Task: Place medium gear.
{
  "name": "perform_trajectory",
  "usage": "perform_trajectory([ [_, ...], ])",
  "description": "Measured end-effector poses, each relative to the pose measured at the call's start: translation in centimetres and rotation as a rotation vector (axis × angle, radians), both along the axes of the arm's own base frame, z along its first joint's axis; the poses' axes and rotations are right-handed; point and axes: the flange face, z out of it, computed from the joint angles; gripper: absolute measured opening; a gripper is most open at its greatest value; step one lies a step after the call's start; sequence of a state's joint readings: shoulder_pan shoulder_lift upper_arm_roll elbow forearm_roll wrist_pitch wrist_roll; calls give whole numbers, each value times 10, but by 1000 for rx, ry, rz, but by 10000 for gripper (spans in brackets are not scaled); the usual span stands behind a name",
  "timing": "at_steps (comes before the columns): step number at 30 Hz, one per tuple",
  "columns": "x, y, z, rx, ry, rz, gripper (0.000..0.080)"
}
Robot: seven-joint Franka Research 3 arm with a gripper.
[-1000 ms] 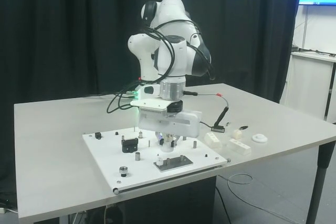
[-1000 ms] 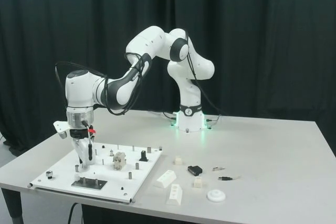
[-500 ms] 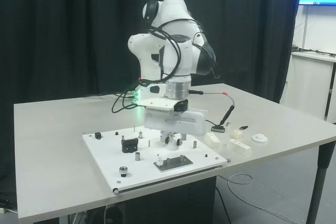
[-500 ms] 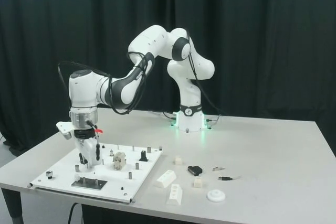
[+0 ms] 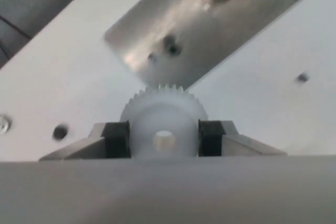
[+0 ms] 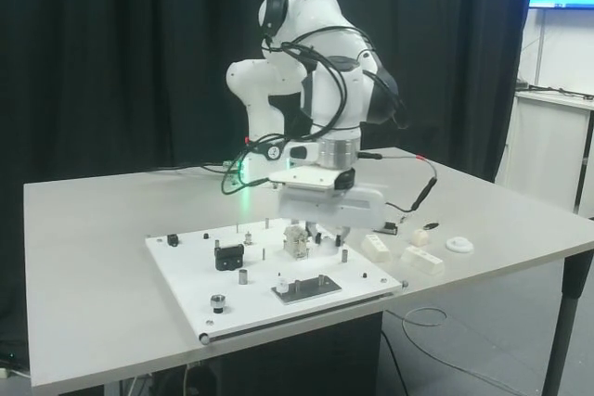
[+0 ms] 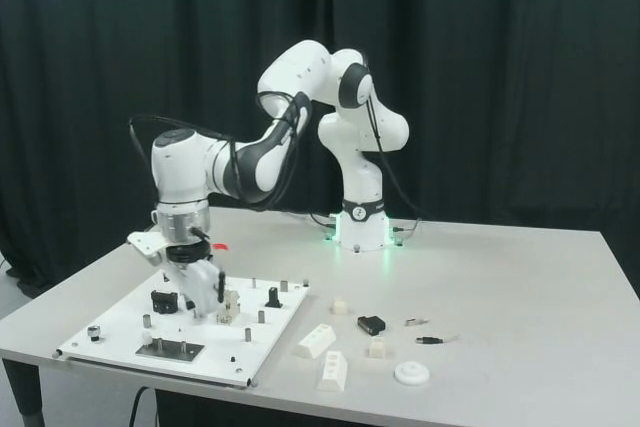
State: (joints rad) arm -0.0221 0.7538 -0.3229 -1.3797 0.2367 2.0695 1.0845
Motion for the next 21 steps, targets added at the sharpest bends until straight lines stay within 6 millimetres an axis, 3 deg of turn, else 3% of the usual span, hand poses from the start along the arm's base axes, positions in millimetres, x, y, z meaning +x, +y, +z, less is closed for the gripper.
perform_trajectory([
  [21,-4,109,-12,17,36,133,277],
])
